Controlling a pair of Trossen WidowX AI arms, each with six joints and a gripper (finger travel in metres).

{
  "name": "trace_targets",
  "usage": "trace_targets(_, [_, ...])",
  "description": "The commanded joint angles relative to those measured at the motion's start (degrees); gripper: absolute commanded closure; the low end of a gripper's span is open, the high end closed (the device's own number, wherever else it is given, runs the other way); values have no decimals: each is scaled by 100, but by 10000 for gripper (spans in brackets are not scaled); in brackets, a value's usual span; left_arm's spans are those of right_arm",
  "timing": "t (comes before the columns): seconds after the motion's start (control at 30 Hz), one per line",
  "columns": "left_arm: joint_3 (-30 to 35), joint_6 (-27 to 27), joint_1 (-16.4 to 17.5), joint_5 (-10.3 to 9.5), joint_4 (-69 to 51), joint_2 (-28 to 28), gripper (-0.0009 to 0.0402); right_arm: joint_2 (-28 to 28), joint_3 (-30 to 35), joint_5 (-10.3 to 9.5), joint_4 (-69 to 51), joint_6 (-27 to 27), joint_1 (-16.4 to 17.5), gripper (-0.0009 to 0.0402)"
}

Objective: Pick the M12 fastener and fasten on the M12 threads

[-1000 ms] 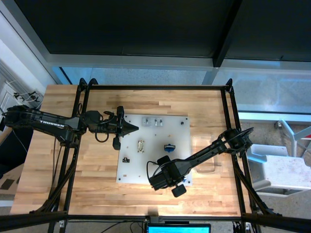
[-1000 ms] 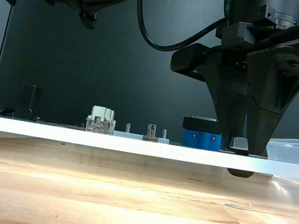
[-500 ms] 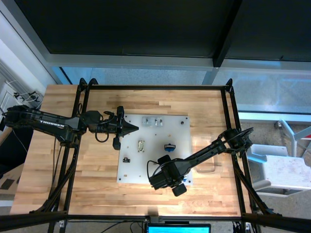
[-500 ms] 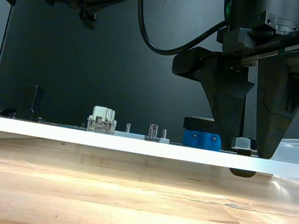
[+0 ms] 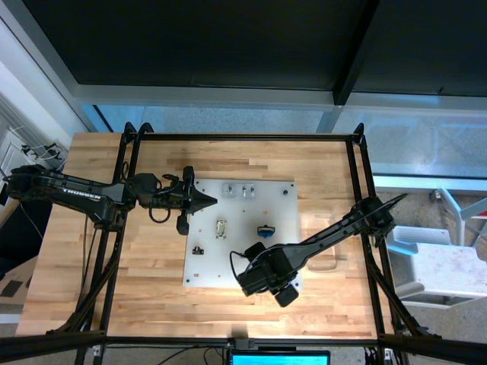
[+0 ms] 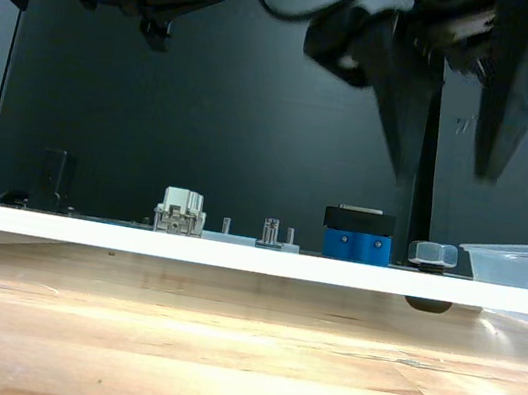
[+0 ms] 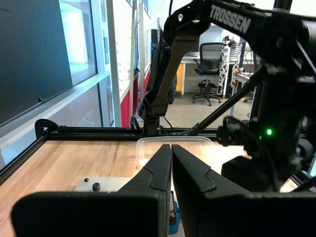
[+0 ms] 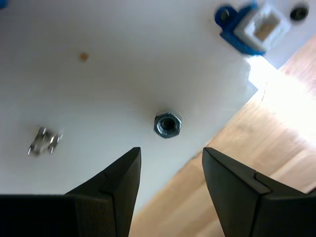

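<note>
The small silver M12 nut rests low on its stud at the white board's near right edge, and the stud's ribs are hidden. The right wrist view looks straight down on the nut, which sits on the board with its dark centre hole showing. My right gripper hangs open above it, one finger to each side, touching nothing. In the high view the right gripper covers the nut. My left gripper is shut and empty, held high over the board's far left edge.
A blue-and-black part stands just left of the nut. A clear tray lies right of the board. A pale connector and small pins stand mid-board. A blue-and-white socket is near the nut.
The right gripper's fingers spread apart off the nut and then rose well above the board. The nut stayed where it was. The left arm has not moved.
</note>
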Motion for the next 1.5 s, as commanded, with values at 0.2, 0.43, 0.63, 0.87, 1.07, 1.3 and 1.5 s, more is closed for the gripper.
trace_targets(0.2, [0, 2, 2, 0, 4, 2, 393, -131, 2, 61, -817, -3458, -7, 221])
trace_targets(0.43, [0, 2, 2, 0, 2, 2, 393, -129, 2, 57, -815, -6929, -4, 221])
trace_targets(0.63, [0, 2, 2, 0, 2, 2, 393, -111, 0, 2, -693, -7871, 22, 221])
trace_targets(0.87, [0, 2, 2, 0, 2, 2, 393, -114, -2, 50, -553, -9018, 35, 221])
trace_targets(1.07, [0, 2, 0, 0, 2, 2, 393, -114, -2, 59, -516, -10319, 33, 221])
trace_targets(1.3, [0, 2, 2, 0, 2, 2, 393, -114, -4, 55, -463, -12205, 17, 230])
trace_targets(1.5, [0, 2, 0, 0, 2, 2, 393, -24, -72, 57, -382, -12837, -17, 311])
